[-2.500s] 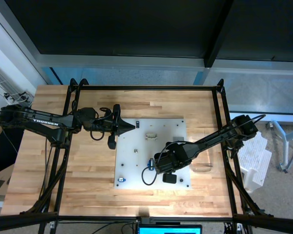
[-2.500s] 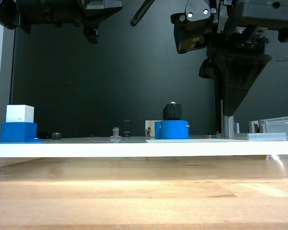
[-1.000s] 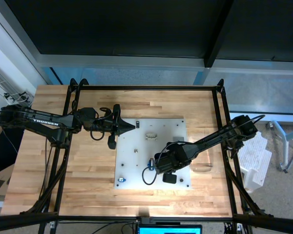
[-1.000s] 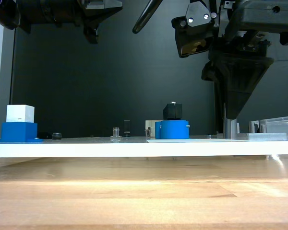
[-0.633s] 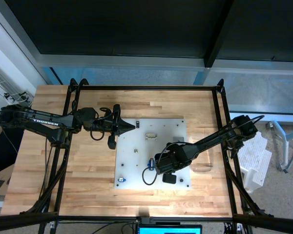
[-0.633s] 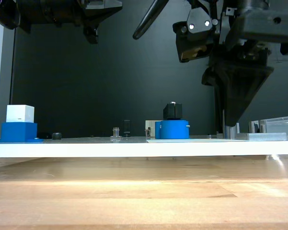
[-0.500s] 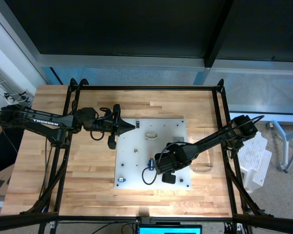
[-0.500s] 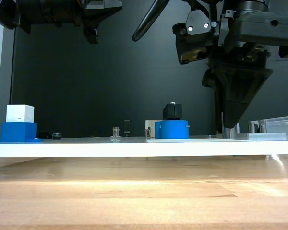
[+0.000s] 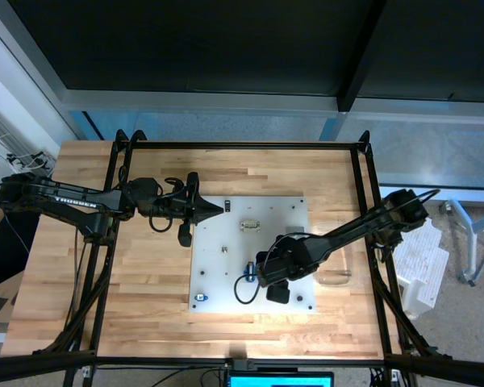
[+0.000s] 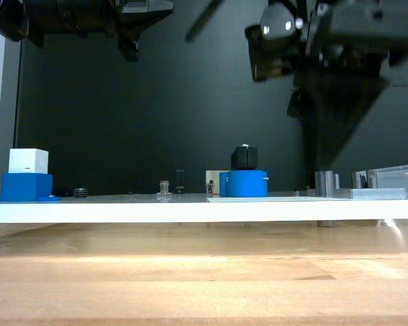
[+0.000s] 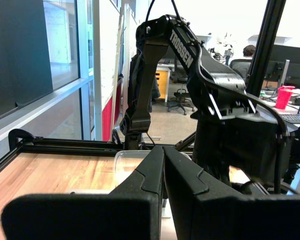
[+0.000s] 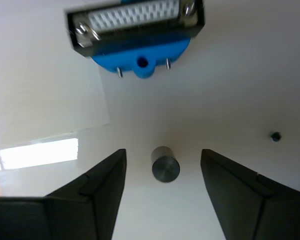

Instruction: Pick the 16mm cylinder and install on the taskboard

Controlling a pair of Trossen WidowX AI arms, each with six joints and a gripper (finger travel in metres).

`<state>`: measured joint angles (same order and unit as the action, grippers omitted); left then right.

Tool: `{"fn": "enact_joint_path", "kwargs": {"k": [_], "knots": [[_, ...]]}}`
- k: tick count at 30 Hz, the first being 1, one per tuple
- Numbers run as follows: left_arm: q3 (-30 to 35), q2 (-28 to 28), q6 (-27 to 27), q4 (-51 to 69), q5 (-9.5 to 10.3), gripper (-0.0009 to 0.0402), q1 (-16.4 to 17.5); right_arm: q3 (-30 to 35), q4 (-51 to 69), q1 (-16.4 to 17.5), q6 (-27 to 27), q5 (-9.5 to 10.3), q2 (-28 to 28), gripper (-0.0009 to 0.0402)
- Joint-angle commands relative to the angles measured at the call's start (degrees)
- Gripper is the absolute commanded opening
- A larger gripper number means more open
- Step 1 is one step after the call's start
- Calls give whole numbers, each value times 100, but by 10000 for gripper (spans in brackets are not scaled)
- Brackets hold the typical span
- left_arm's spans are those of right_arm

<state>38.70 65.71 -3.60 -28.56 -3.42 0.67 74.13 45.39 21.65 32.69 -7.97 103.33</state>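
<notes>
The wooden worktop (image 9: 145,306) carries the taskboard (image 9: 218,274), a flat white plate lying at its middle. At the plate's near left corner stands a blue block topped with a white cube (image 10: 27,178). Further in, toward the right half of the board, the 16mm cylinder (image 10: 324,183) stands upright in the plate, and a short grey end shows under the plate's edge directly below it. The right gripper (image 12: 162,153) hangs just above the peg, its fingers (image 12: 97,195) spread wide to either side and touching nothing; the cylinder's round top shows free between them. Just beside the peg sits the blue connector (image 12: 137,47), which the low view places to the left of it. A clear plastic tray (image 9: 335,258) lies off the board's right edge. Toward the far side a beige connector (image 9: 248,225) sits on the plate. The left gripper (image 11: 164,150) is held in the air over the board's far left edge, fingers pressed together on nothing
</notes>
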Motion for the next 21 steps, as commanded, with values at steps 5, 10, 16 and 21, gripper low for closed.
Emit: {"fn": "enact_joint_path", "kwargs": {"k": [5, 10, 16, 21], "knots": [[2, 0, 2, 0, -2, 0, 0, 37, 63, -181, -199, -22, -507, 231], [2, 0, 2, 0, -2, 0, 2, 35, 114, -339, -654, 9, -791, 213], [2, 0, 2, -2, -2, 0, 2, 35, 109, -684, -1307, 31, -1200, 156], [2, 0, 2, 0, -2, 0, 0, 11, 98, -988, -1897, 50, -1596, 77]]}}
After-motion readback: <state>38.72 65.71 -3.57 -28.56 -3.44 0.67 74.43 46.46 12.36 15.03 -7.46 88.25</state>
